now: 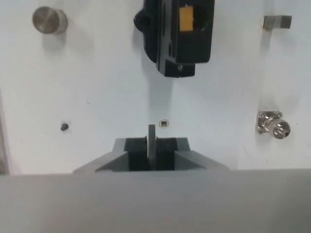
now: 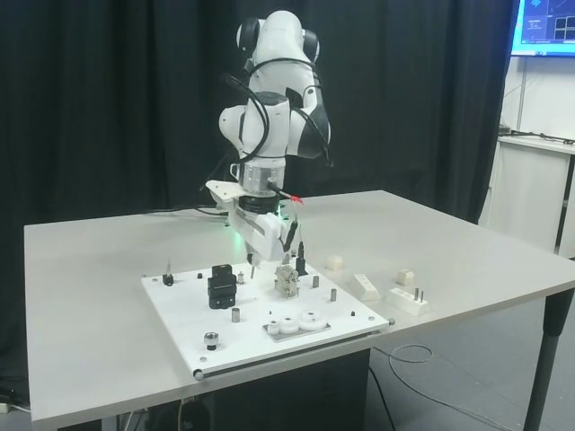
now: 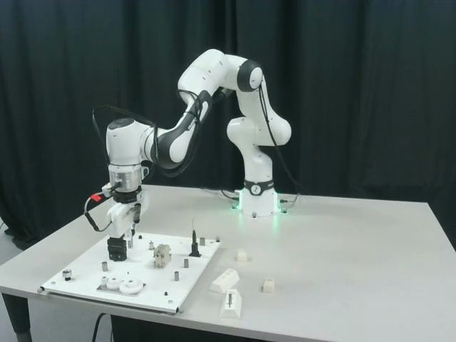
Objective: Insert square peg 1.
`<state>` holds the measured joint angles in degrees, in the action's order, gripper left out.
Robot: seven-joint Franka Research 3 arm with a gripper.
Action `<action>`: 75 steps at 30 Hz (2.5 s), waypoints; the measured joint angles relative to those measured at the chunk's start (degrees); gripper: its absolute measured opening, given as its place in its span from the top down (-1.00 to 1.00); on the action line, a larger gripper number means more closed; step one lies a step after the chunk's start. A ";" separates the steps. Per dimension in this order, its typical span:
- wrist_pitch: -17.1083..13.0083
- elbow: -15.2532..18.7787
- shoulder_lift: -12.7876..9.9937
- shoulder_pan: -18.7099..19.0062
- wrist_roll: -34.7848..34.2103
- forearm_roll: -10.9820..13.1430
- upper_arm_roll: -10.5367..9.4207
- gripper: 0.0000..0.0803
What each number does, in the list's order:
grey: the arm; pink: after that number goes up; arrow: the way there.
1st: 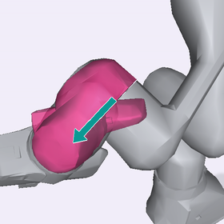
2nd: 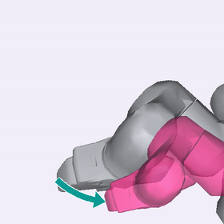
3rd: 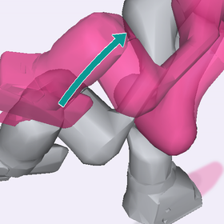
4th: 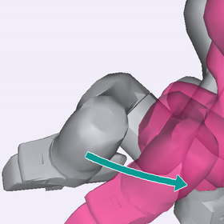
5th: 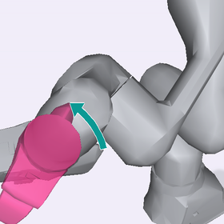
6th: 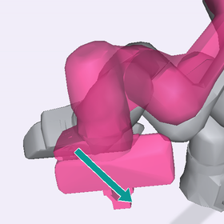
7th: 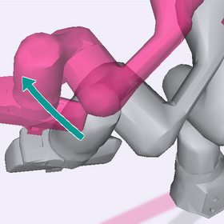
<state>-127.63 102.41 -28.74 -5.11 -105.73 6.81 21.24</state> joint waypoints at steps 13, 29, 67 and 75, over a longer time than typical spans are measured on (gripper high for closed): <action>-1.51 2.55 0.09 0.72 0.90 1.41 -0.01 0.92; -4.45 5.65 1.21 0.98 1.17 2.25 0.08 0.92; -18.12 14.57 3.79 1.20 2.52 4.05 -0.20 0.92; -18.46 14.56 3.48 1.19 2.52 4.13 -0.20 0.92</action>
<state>-146.09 116.98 -25.26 -3.93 -103.21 10.94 21.05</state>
